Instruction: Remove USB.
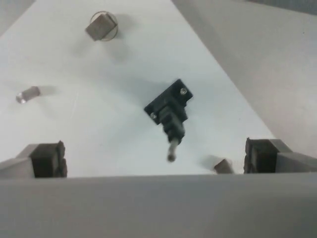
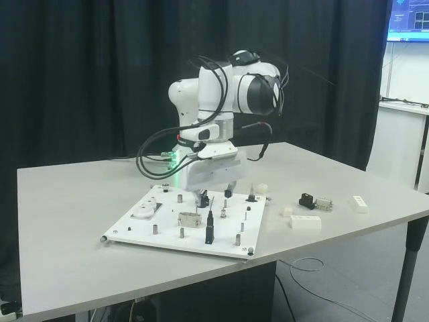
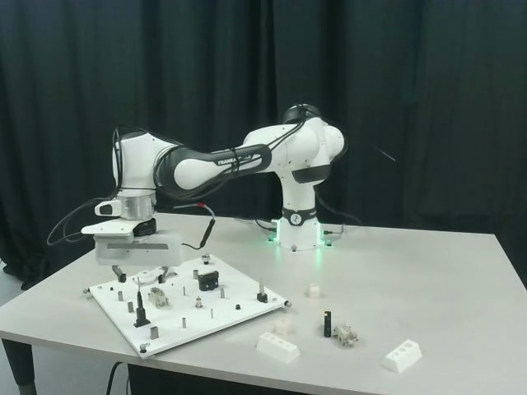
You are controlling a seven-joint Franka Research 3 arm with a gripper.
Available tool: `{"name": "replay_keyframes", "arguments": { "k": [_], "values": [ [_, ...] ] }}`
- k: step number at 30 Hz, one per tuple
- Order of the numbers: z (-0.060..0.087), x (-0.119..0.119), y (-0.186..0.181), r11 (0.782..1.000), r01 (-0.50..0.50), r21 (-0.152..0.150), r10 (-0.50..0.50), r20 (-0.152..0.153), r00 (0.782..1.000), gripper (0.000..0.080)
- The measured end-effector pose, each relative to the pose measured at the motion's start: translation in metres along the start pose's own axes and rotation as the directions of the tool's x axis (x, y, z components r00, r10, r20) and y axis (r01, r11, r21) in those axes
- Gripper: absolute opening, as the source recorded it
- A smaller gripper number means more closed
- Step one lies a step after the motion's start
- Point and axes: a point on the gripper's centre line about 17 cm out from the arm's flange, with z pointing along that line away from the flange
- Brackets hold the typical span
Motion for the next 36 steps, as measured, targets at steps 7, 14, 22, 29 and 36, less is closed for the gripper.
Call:
{"name": "replay_keyframes", "arguments": {
  "k": [7, 14, 22, 29, 36],
  "values": [
    [0.005, 0.005, 0.007, 1.000, 0.013, 0.010, -0.013, -0.003, 1.000, 0.0800],
    [0.008, 0.007, 0.011, 0.999, 0.032, 0.017, -0.032, -0.004, 0.999, 0.0800],
    [0.008, 0.007, 0.013, 0.999, 0.032, 0.017, -0.031, -0.005, 0.999, 0.0633],
    [0.008, 0.008, 0.012, 0.999, 0.032, 0.019, -0.032, -0.005, 0.999, 0.0471],
    [0.006, 0.009, 0.005, 0.999, 0.032, 0.034, -0.032, 0.000, 0.999, 0.0130]
  ]
}}
